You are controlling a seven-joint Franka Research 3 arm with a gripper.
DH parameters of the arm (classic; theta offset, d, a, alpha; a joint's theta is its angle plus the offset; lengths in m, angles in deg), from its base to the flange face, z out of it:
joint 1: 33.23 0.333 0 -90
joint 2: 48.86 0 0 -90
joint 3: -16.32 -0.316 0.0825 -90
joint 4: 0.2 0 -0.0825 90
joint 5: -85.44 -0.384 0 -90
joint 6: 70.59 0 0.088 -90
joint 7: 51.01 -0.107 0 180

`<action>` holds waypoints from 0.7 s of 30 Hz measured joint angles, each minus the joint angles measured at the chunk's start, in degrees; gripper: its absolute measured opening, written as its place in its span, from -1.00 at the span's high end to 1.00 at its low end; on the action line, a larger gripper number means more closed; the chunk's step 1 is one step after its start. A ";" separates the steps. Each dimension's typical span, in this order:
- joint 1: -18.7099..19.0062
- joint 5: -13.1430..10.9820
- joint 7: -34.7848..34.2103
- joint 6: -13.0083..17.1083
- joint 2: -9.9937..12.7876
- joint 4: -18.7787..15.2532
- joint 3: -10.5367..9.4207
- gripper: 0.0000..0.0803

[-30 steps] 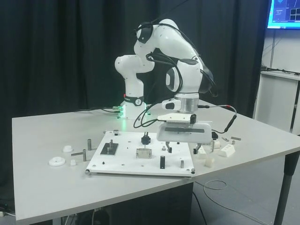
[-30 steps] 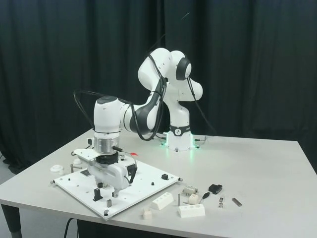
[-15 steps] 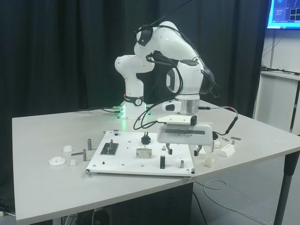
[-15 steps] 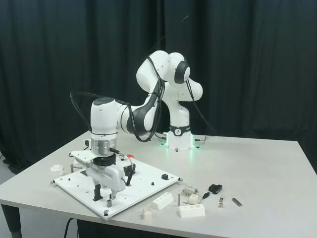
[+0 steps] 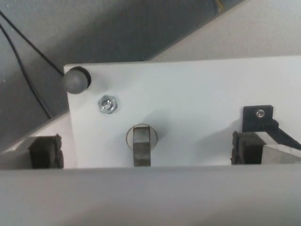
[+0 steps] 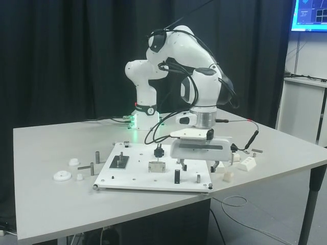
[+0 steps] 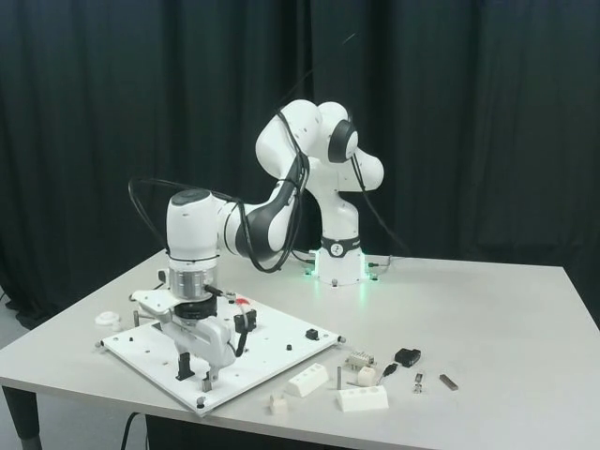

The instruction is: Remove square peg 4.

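The white arm rises from its base at the back of the grey table, folds over at the elbow and drops its wrist straight down above the near right part of the white board. In the second room view the same wrist stands upright over the board's near corner, lower left of the frame, with black cables looping off it.

The board is a flat, smooth, matte plate resting on the table on small feet, with short dark posts and blocks standing on it. In the wrist view its corner carries a round grey knob and a metal hex nut.

Square peg 4 is a short, dull grey bar of square section, standing upright in a round socket in the board, near that corner. In the first room view it sits at the lower middle of the frame, near the board's front edge.

The gripper hangs above the peg with its two black fingers spread wide, one on each side and well clear of the peg. They grasp nothing and touch nothing. A small black bracket is screwed to the board just beside the other finger.

Loose white blocks lie on the table right of the board.
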 joint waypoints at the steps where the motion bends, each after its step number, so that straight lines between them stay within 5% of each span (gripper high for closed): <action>1: -0.04 -0.02 0.00 -0.21 0.15 0.20 0.00 -0.99; 21: -0.12 -0.14 0.20 -2.17 2.38 1.70 -0.84 -0.99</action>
